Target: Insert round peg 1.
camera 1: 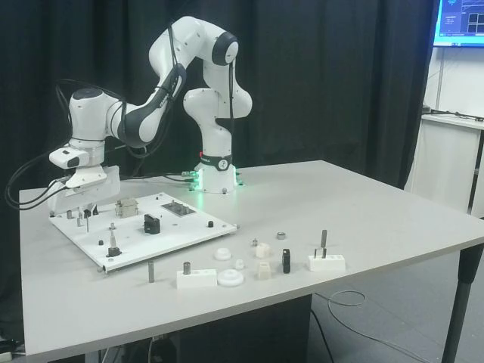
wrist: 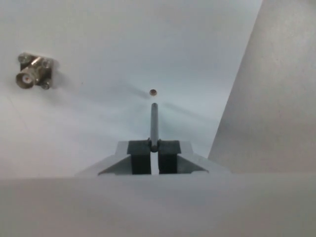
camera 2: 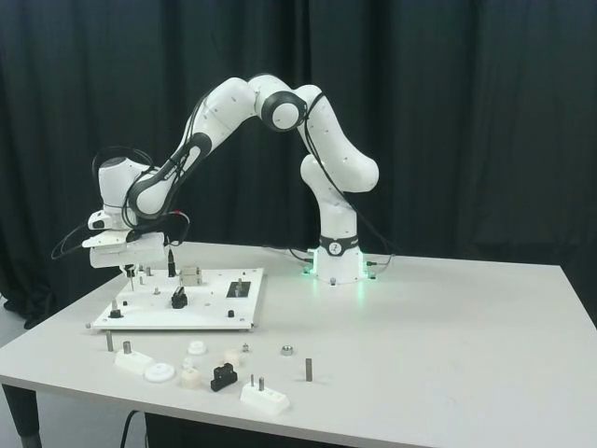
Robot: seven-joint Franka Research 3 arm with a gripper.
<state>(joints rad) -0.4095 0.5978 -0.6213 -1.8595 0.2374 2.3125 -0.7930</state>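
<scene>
The grey table (camera 1: 363, 204) held a white board (camera 1: 181, 227). The white arm (camera 1: 166, 76) reached over the board's far corner. Its gripper (wrist: 154, 147) was pinched tight on the peg (wrist: 154, 123), holding it at the top end. The peg pointed down at a tiny hole (wrist: 153, 92) in the board, with its tip just short of the hole. A small plug (wrist: 33, 72) sat off to one side. The peg looked thin, stiff, light and smooth, so it could slip or tilt.
</scene>
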